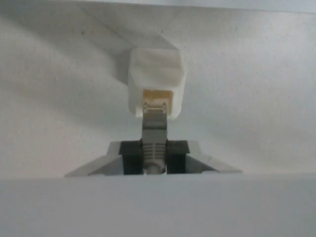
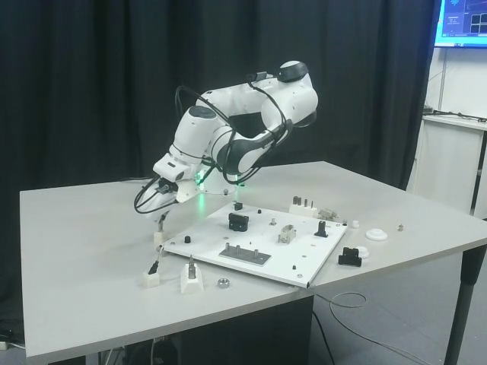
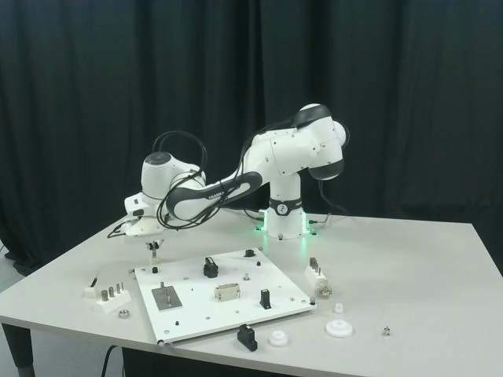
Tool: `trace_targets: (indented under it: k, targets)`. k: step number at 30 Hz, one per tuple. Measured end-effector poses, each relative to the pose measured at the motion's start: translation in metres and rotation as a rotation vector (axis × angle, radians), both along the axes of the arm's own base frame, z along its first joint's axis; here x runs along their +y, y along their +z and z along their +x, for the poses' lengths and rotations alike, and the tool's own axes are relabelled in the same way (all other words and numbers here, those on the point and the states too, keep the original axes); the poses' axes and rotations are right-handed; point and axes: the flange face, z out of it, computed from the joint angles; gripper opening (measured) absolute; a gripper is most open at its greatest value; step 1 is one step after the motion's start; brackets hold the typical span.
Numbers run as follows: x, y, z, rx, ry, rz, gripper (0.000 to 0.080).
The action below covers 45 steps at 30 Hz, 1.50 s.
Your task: Place Ethernet.
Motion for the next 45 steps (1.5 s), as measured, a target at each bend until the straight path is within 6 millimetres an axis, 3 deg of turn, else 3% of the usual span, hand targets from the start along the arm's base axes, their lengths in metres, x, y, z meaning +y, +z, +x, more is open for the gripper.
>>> trace_targets:
  k: [24, 25, 30, 31, 35, 36, 45]
  targets:
    - [0.002, -0.004, 0.001, -0.001, 0.002, 0.007, 0.0094]
    - [0.001, -0.004, 0.001, 0.000, 0.002, 0.006, 0.0333]
    - [0.000, -0.003, 0.001, 0.003, 0.006, -0.004, 0.0333]
    - [0.000, -0.002, 0.001, 0.004, 0.007, -0.007, 0.0676]
    - [-0.001, 0.001, 0.002, 0.004, 0.012, -0.019, 0.0676]
    - [-0.001, 0.001, 0.002, 0.004, 0.013, -0.021, 0.0769]
    - [-0.003, 0.008, 0.005, 0.005, 0.023, -0.038, 0.0793]
